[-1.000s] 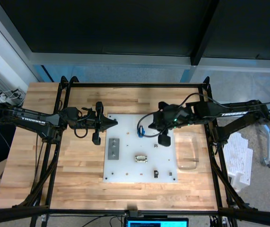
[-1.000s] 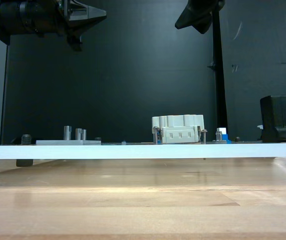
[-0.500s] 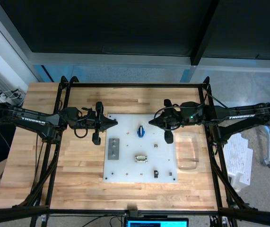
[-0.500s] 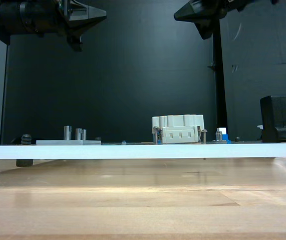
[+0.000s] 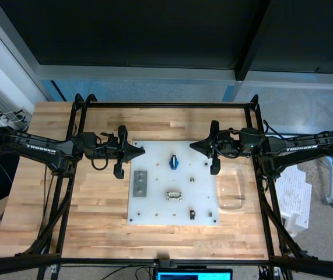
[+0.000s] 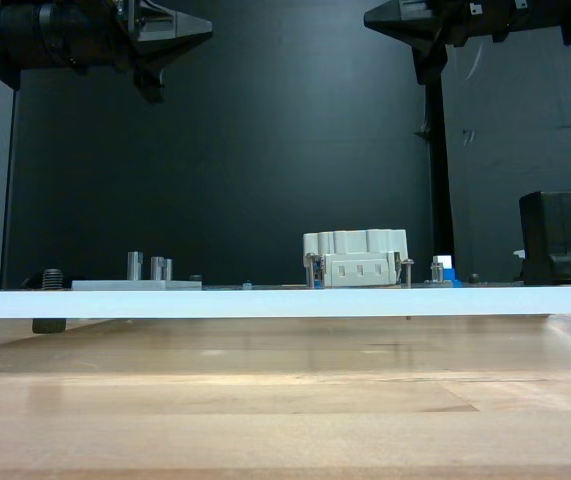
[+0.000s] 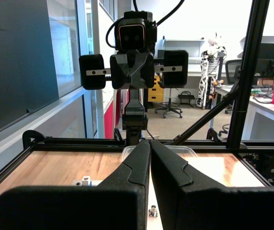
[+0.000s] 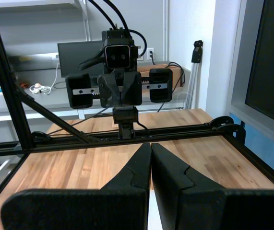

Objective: Pick the 16mm bar and install on taskboard

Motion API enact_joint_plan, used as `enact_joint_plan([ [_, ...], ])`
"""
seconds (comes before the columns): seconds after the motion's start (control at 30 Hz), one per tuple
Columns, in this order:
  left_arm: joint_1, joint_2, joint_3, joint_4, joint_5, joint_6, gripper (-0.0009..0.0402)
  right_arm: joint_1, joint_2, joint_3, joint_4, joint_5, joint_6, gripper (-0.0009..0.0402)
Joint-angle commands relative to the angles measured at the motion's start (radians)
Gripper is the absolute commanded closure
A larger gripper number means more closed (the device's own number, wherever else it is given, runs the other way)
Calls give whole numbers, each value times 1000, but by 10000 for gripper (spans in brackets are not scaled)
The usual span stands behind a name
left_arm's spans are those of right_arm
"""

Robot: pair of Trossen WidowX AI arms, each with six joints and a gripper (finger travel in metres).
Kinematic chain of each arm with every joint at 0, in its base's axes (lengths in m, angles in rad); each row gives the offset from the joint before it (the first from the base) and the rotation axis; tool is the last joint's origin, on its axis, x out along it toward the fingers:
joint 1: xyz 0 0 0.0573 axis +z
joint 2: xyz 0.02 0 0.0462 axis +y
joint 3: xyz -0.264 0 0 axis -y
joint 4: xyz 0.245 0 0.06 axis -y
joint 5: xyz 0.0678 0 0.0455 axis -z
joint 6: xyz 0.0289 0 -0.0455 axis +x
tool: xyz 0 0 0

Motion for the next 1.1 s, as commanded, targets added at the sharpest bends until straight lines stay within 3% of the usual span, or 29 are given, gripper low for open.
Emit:
enact_joint_plan([
  [0.03, 0, 0, 0, 0, 0, 0, 393, 0, 0, 0, 0, 0, -2, 394],
  [1.1, 0, 0, 0, 0, 0, 0, 393, 1, 0, -49, 88, -26, -9, 393],
])
